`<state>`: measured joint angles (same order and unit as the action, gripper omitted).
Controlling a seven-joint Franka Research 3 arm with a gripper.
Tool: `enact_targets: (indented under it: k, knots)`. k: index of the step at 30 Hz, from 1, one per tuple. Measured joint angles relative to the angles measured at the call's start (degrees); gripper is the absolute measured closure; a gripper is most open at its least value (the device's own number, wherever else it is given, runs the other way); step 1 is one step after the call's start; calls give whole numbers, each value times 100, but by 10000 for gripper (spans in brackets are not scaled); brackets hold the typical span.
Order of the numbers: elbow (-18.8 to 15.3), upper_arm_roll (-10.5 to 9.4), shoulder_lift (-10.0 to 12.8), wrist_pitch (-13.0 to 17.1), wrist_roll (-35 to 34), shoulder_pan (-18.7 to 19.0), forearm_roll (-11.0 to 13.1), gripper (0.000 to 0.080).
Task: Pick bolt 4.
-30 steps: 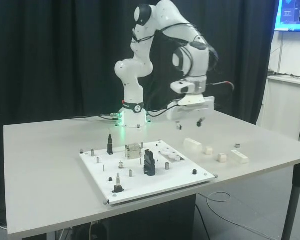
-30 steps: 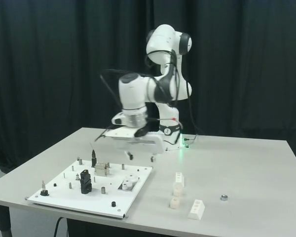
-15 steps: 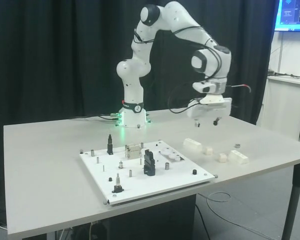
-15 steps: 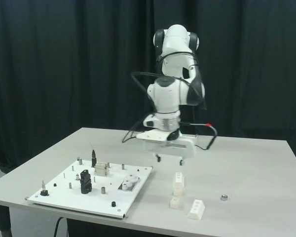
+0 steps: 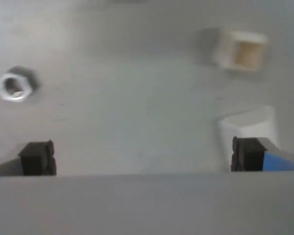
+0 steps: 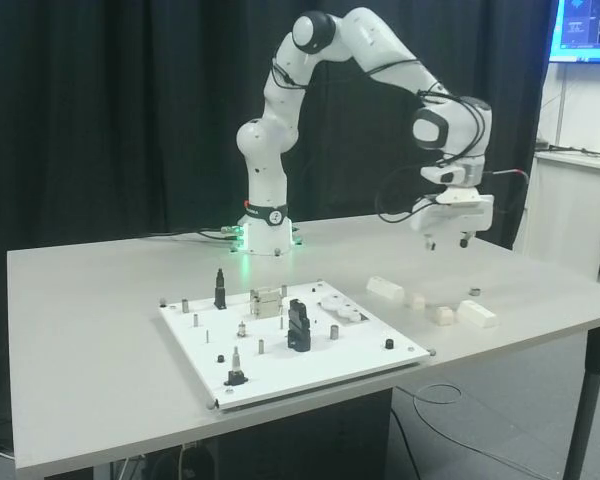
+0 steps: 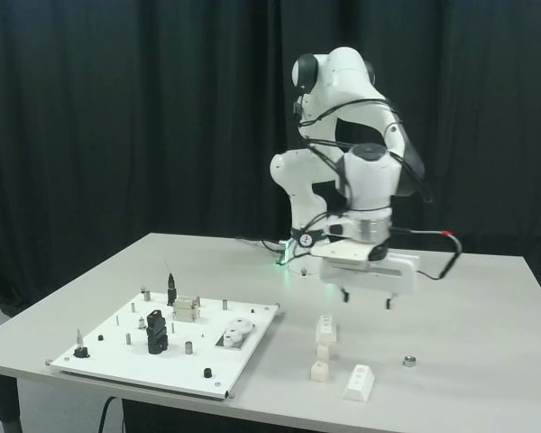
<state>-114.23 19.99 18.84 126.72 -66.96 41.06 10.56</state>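
Observation:
Bolt 4 is a small grey hex-headed piece (image 6: 474, 291) that stands alone on the grey table, near the white blocks (image 7: 409, 361). The wrist view shows it from above (image 5: 13, 87), outside the span of the fingers. My gripper (image 6: 448, 241) hangs well above the table beside the bolt, over the white blocks (image 7: 366, 299). It is open with nothing between its black fingertips (image 5: 36, 157), and only bare table lies below the gap (image 5: 142, 156).
Several white blocks (image 6: 477, 313) lie around the bolt; a hollow cube (image 5: 240, 49) and a wedge block (image 5: 247, 125) sit under the gripper. The white assembly board (image 6: 380, 365) with black and grey parts (image 7: 156, 331) lies at the table's front.
The arm has swung away from the assembly board, across the table to the white blocks and the bolt. The gripper stays open and holds nothing.

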Motion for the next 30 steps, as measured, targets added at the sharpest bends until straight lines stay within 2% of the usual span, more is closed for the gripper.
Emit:
enact_targets:
  k: [5,14,26,30]
  knots:
    - [0,-107,113,290,-95,222,0,3]
    - [10,-117,396,767,-127,568,3,3]
    - [113,-171,809,1323,-127,687,42,3]
    - [189,-181,944,1413,-127,686,109,3]
